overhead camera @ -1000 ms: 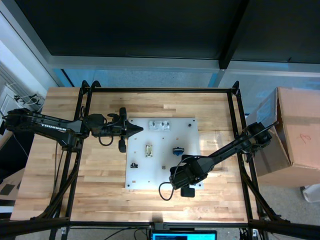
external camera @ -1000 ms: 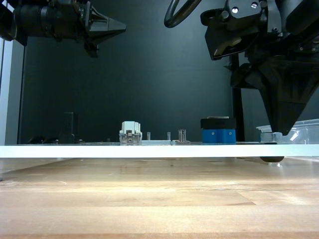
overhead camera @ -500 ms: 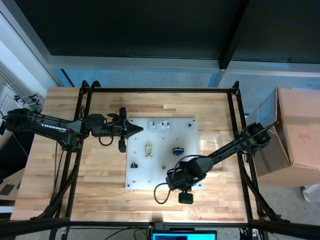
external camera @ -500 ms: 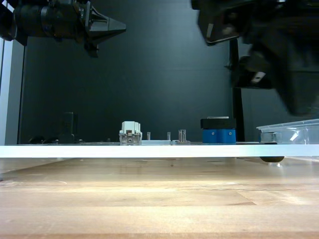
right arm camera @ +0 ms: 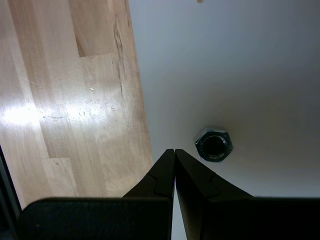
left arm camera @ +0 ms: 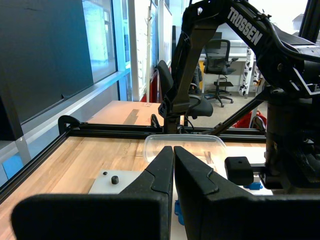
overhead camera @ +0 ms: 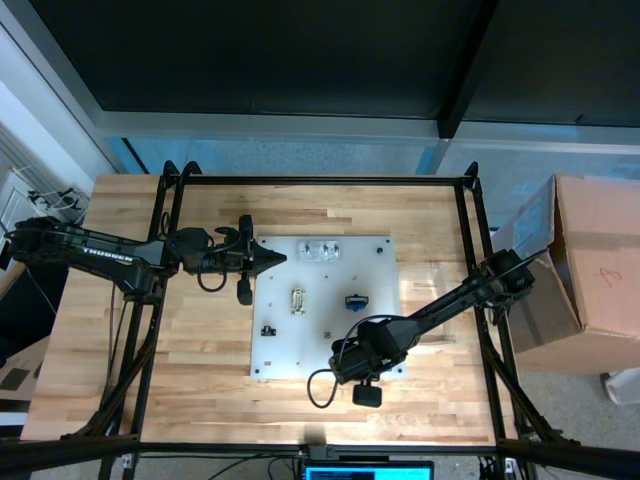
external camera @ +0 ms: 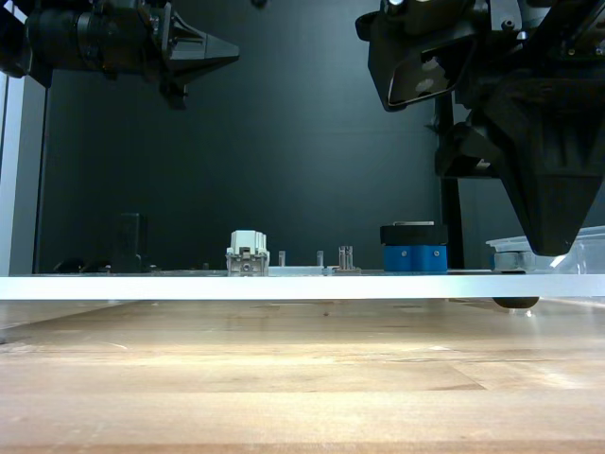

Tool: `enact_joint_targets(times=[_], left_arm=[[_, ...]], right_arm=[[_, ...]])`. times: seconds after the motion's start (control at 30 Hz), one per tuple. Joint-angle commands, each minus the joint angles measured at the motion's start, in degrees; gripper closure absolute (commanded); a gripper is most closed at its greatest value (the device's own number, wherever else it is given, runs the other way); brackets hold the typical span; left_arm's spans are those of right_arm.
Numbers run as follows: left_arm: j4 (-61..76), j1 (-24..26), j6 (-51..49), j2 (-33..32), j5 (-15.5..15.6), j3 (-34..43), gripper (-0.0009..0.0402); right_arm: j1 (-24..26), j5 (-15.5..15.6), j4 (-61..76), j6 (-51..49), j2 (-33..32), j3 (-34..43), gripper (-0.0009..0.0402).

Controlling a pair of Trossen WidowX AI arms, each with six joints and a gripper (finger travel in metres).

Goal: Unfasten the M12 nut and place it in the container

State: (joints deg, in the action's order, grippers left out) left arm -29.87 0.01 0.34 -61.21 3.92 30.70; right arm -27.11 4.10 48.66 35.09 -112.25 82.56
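The M12 nut (right arm camera: pixel 213 145) sits on the white board (right arm camera: pixel 240 75) close to the edge where the wooden table (right arm camera: pixel 70 100) begins. It lies flat and free of any grip. A dark core fills its bore, so it appears to be on its stud, with no ribs visible. The low view sets the nut (external camera: pixel 509 257) against the clear container (external camera: pixel 591 236). In the high view the right arm covers that spot.

The right gripper (right arm camera: pixel 174 152) has its fingers pressed together on nothing, with their tips just beside the nut and not touching it. In the low view it (external camera: pixel 550 248) points down to just above the board's near right edge.

The left gripper (left arm camera: pixel 173 150) also has its fingers pressed together and empty. It hovers high over the board's left edge (overhead camera: pixel 275 258), well away from the nut. Its camera alone shows the container's rounded rim (left arm camera: pixel 182 136) and the word "TROSSEN" (left arm camera: pixel 245 25) on the right arm.

Only the low view shows a blue block (external camera: pixel 413 257) and a pale grey connector (external camera: pixel 248 255) standing on the board.
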Motion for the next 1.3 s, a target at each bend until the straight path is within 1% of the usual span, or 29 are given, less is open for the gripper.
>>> enact_joint_targets(times=[0.03, 0.1, 0.17, 0.53, 0.57, 0.63, 0.67, 0.7, 0.8, 0.9, 0.93, 0.97, 1.07, 1.13, 1.2, 1.3], left_arm=[[0.00, -0.02, 0.02, 0.00, 0.00, 0.02, 0.0393], [0.00, 0.00, 0.02, 0.00, -0.02, 0.00, 0.0393], [0.00, -0.02, 0.02, 0.00, -0.02, 0.00, 0.0393], [0.00, -0.02, 0.02, 0.00, 0.00, 0.02, 0.0393], [0.00, 0.00, 0.02, 0.00, -0.02, 0.00, 0.0393], [0.00, 0.00, 0.02, 0.00, 0.00, 0.02, 0.0393], [0.00, -0.02, 0.02, 0.00, -0.02, 0.02, 0.0393], [0.00, 0.00, 0.02, 0.00, 0.00, 0.00, 0.0393], [0.02, -0.02, 0.02, 0.00, -0.02, 0.00, 0.0393], [0.00, 0.00, 0.02, 0.00, 0.00, 0.02, 0.0393], [-0.02, -0.02, 0.02, 0.02, 0.00, 0.02, 0.0393], [-0.02, -0.02, 0.02, 0.02, -0.02, 0.00, 0.0393], [0.02, 0.00, 0.02, -0.02, -0.02, 0.02, 0.0393], [0.00, 0.00, 0.02, -0.02, -0.02, 0.00, 0.0393], [-0.02, 0.00, 0.02, 0.02, 0.00, 0.00, 0.0393], [0.00, 0.00, 0.02, -0.04, -0.02, 0.00, 0.0393]], right_arm=[[0.11, -0.13, 0.20, -0.02, -0.04, -0.13, 0.0394], [0.13, -0.61, 0.37, 0.00, -0.04, -0.28, 0.0394], [0.13, -2.05, 0.42, 0.00, -0.04, -0.52, 0.0394], [0.13, -2.43, 1.51, -0.35, 0.07, -0.59, 0.0393], [0.13, -4.52, 2.60, -0.55, 0.24, -0.57, 0.0394], [0.11, -14.32, 6.78, 3.02, 0.66, -0.20, 0.0393], [0.09, -17.16, 8.74, 4.11, 0.92, 0.20, 0.0393], [0.09, -17.59, 9.70, 3.87, 1.05, 0.52, 0.0393], [0.11, -16.35, 10.51, 3.48, 1.38, 1.31, 0.0393], [0.11, -13.94, 10.40, 3.43, 1.73, 1.38, 0.0393], [0.11, -12.72, 10.40, 3.28, 1.95, 1.36, 0.0393], [0.11, -11.19, 10.29, 2.93, 1.99, 1.36, 0.0393], [0.11, -4.85, 8.90, 1.03, 2.03, 1.36, 0.0393], [0.09, 0.42, 6.49, -1.25, 2.01, 1.36, 0.0393], [0.11, 3.61, 3.91, -3.13, 2.01, 1.27, 0.0393], [0.13, 3.13, 2.60, -3.98, 2.01, 1.14, 0.0393]])
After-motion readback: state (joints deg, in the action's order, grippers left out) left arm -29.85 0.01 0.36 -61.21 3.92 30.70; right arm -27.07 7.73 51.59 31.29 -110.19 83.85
